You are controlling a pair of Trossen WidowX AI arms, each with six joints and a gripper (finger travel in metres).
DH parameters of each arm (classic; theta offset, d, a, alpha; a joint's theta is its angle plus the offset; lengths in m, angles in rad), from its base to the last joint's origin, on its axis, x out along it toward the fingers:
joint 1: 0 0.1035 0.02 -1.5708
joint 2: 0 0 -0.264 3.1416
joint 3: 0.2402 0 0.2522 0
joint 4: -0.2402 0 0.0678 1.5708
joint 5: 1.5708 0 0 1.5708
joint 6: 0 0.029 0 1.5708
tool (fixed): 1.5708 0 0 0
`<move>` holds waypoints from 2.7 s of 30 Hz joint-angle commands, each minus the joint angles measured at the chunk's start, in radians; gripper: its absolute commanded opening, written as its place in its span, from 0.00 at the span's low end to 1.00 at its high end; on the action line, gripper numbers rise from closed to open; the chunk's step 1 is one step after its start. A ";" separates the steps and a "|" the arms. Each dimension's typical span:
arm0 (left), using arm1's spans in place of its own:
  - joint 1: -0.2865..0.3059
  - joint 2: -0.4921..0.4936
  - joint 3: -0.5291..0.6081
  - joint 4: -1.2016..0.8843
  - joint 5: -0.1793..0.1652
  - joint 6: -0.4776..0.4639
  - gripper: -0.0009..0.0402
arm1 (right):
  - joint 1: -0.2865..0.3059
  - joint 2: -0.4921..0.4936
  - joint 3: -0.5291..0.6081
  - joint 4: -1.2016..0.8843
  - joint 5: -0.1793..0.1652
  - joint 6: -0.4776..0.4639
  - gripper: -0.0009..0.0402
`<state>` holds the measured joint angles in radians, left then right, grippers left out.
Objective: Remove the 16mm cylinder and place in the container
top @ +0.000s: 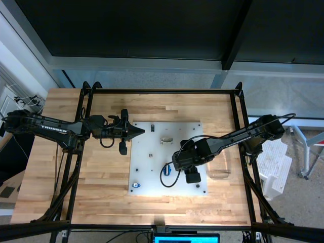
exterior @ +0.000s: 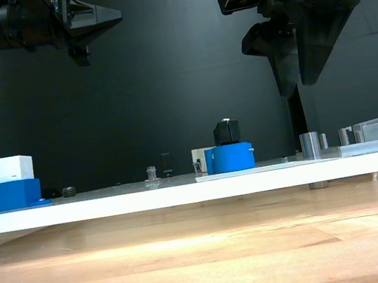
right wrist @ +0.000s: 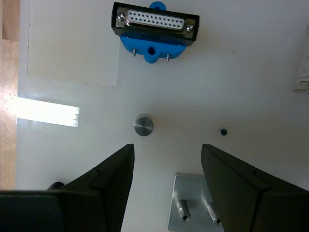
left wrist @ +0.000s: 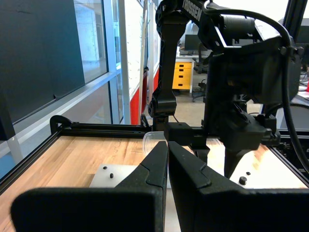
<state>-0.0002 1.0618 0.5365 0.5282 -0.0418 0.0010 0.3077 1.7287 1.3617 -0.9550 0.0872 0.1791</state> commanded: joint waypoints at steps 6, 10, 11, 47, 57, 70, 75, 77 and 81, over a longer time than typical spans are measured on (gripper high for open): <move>0.000 0.000 0.000 0.000 0.000 0.000 0.02 | 0.018 0.051 0.000 0.014 0.000 0.028 0.54; 0.000 0.000 0.000 0.000 0.000 0.000 0.02 | 0.029 0.080 0.000 0.046 -0.001 0.034 0.54; 0.000 0.000 0.000 0.000 0.000 0.000 0.02 | 0.031 0.087 0.000 0.052 -0.002 0.034 0.54; 0.000 0.000 0.000 0.000 0.000 0.000 0.02 | 0.035 0.113 -0.085 0.171 -0.008 0.048 0.21; 0.000 0.000 0.000 0.000 0.000 0.000 0.02 | 0.035 0.111 -0.086 0.171 -0.009 0.048 0.02; 0.000 0.000 0.000 0.000 0.000 0.000 0.02 | 0.034 0.052 -0.086 0.149 -0.001 0.048 0.02; 0.000 0.000 0.000 0.000 0.000 0.000 0.02 | 0.033 0.021 -0.086 0.135 -0.001 0.048 0.02; 0.000 0.000 0.000 0.000 0.000 0.000 0.02 | 0.032 0.008 -0.086 0.127 0.000 0.048 0.02; 0.000 0.000 0.000 0.000 0.000 0.000 0.02 | 0.031 -0.020 -0.086 0.108 0.000 0.049 0.02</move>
<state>-0.0002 1.0622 0.5365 0.5282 -0.0418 0.0010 0.3393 1.7164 1.2747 -0.8406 0.0837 0.2268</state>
